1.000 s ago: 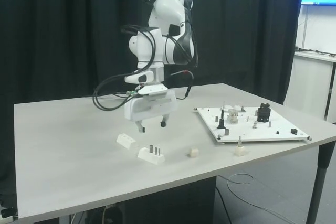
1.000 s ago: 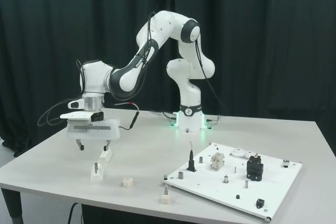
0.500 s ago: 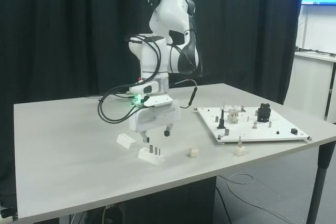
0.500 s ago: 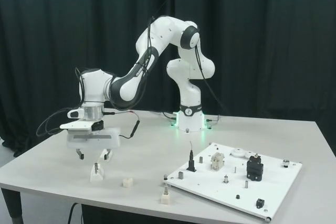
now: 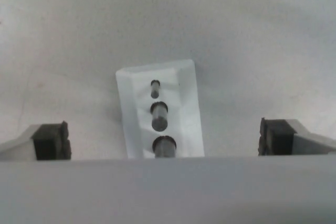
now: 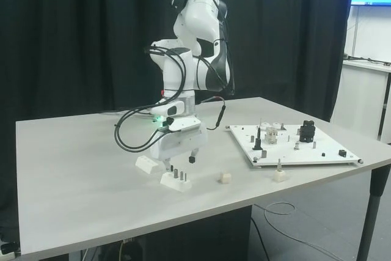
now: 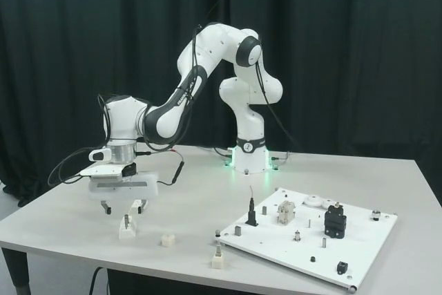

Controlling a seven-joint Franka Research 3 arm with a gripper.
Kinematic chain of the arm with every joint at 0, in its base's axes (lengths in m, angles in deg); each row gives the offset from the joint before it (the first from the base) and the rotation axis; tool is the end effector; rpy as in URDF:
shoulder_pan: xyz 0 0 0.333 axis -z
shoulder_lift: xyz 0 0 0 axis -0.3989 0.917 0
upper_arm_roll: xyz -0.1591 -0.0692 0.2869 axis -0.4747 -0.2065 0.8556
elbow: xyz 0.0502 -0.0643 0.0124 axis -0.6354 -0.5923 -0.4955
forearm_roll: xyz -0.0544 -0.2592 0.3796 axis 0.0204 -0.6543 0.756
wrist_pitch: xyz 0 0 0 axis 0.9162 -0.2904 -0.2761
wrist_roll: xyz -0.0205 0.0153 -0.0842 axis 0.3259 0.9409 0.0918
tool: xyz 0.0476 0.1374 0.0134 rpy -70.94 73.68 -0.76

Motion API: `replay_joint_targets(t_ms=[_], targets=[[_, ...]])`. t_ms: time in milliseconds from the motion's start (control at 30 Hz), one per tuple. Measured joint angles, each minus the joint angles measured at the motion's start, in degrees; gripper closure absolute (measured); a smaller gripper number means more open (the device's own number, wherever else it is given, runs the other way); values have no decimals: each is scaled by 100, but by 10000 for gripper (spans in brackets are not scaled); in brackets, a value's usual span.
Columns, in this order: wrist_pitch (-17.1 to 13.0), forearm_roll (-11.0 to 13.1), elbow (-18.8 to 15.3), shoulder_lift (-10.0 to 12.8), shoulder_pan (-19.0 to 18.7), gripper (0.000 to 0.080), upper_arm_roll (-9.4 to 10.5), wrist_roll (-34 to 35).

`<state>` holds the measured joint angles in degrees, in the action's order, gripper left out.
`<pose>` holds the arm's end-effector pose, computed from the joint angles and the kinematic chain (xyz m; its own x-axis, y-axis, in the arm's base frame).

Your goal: Pick round peg 2.

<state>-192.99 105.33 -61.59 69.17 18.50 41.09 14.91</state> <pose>0.6686 -0.2982 0.1687 0.8937 -0.4402 0.0867 -0.4378 -0.8979 -0.0464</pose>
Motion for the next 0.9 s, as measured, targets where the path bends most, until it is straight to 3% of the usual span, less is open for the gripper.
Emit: replay_joint_targets(t_ms=[367, 900], targets=[[-41, 0, 0, 86, 151, 3, 185, -10], [-231, 31, 47, 214, 217, 3, 261, -10]])
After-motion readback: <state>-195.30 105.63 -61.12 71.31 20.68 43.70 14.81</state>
